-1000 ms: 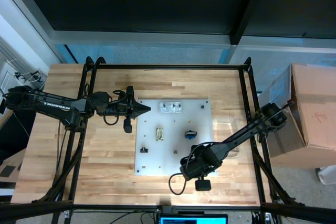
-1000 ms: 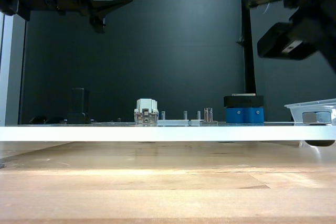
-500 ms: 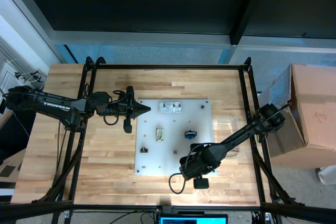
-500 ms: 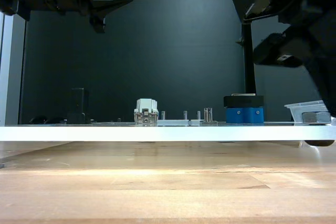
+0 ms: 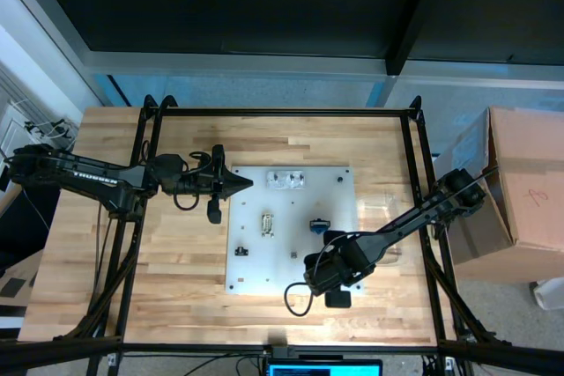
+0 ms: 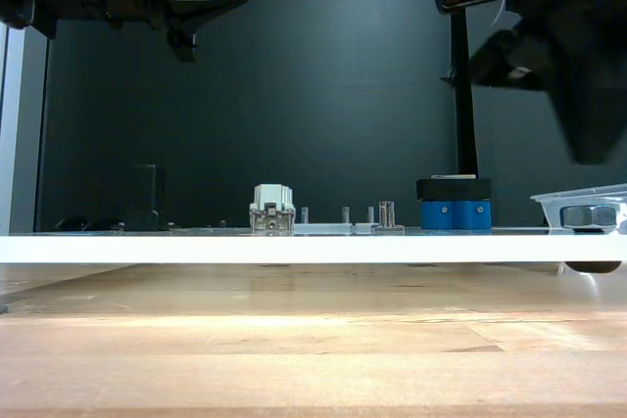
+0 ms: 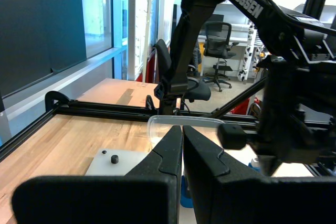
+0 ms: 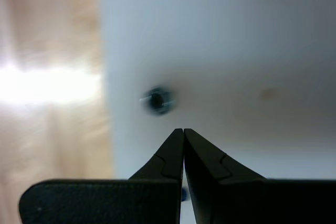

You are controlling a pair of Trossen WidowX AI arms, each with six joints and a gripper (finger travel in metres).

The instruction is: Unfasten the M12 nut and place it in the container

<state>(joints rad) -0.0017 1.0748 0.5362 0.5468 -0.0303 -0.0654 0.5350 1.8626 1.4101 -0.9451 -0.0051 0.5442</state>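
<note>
The small silver nut (image 6: 588,215) shows just above the white board (image 5: 264,275) at its near right, in line with the clear tray (image 6: 578,197). In the right wrist view it is a blurred silvery ring with a dark centre (image 8: 159,100), apparently on its stud, no ribs showing. My right gripper (image 8: 183,129) hovers above the board beside it, shut with nothing between its fingers; it covers that spot from above (image 5: 319,277). My left gripper (image 5: 247,183) hangs high over the board's far left edge, shut and empty (image 7: 182,129).
The clear tray (image 5: 381,217) lies off the board's right edge, with no nut visible in it from above. A blue block (image 5: 319,227), a white connector (image 5: 267,225) and small posts stand mid-board. A cardboard box (image 5: 524,191) sits at the far right.
My right gripper has shifted up and to the right, a little farther over the board. The nut stays where it was. The left arm has not moved.
</note>
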